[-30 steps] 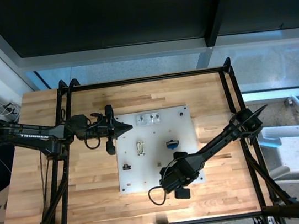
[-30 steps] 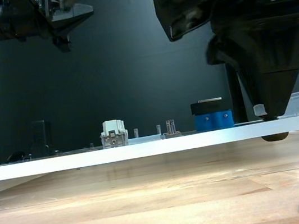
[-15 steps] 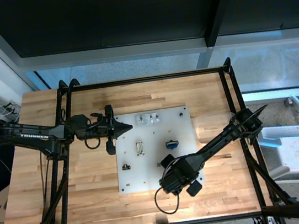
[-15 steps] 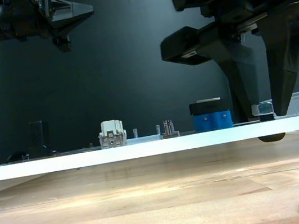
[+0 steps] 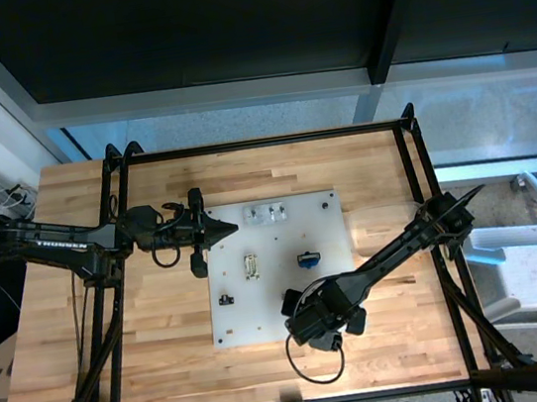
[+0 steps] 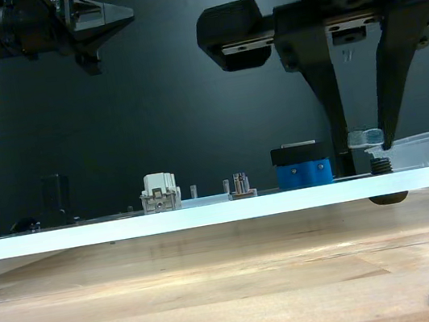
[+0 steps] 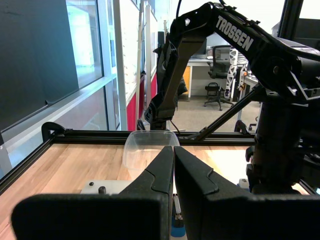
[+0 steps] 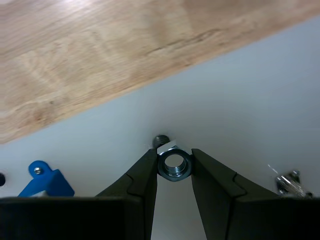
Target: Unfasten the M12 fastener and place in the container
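Observation:
My right gripper [image 6: 367, 143] hangs over the white board's [image 5: 264, 312] near right edge, shut on the small silver M12 fastener [image 6: 366, 137]. In the right wrist view the nut [image 8: 174, 166] is pinched between both fingers, and the bare black stud [image 8: 161, 140] stands just beyond it. From table height the nut floats a little above the ribbed stud [image 6: 379, 166], off its threads. The translucent container [image 5: 384, 225] lies right of the board; I see nothing in it. My left gripper [image 5: 224, 229] hovers shut by the board's far left edge, holding nothing.
A blue-and-black knob [image 6: 305, 173] stands just left of the stud. A white connector [image 6: 161, 194] and small silver posts [image 6: 239, 183] sit mid-board. A black frame rail [image 5: 432, 238] runs past the container on the right.
The right gripper has turned its wrist and risen. The nut, low on the stud a second ago, now hangs above the stud in the fingers. The left arm has not moved.

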Robot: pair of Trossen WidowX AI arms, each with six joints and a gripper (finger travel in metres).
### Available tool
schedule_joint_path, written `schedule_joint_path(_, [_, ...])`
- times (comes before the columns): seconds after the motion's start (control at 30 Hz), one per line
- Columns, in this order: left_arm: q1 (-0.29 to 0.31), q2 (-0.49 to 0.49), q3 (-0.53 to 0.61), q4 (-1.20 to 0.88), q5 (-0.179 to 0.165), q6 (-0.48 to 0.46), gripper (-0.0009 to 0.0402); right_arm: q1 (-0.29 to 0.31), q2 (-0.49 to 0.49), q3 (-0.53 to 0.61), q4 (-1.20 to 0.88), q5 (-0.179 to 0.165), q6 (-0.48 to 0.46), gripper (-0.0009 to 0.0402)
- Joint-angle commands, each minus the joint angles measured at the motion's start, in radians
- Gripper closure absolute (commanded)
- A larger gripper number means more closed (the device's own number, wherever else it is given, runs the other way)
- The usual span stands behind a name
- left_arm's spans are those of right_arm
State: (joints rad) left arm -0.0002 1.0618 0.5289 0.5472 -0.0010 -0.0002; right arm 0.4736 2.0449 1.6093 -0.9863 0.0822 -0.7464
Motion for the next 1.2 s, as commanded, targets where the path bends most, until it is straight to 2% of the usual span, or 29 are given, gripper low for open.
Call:
schedule_joint_path(0.03, [0.000, 0.000, 0.000, 0.000, 0.000, 0.000, 0.0393, -0.001, -0.018, -0.003, -0.008, -0.005, 0.001, 0.0381])
schedule_joint_path(0.27, [0.000, 0.000, 0.000, 0.000, 0.000, 0.000, 0.0393, -0.003, -0.097, -0.006, -0.064, -0.006, 0.006, 0.0381])
schedule_joint_path(0.53, [0.000, 0.000, 0.000, 0.000, 0.000, 0.000, 0.0393, -0.031, -0.229, -0.083, -0.073, -0.007, 0.045, 0.0381])
schedule_joint_path(0.83, [0.000, 0.000, 0.000, 0.000, 0.000, 0.000, 0.0393, -0.116, -0.385, -0.246, -0.074, -0.005, 0.241, 0.0381])
schedule_joint_path(1.2, [0.000, 0.000, 0.000, 0.000, 0.000, 0.000, 0.0393, -0.272, -0.550, -0.468, -0.059, -0.005, 0.436, 0.0381])
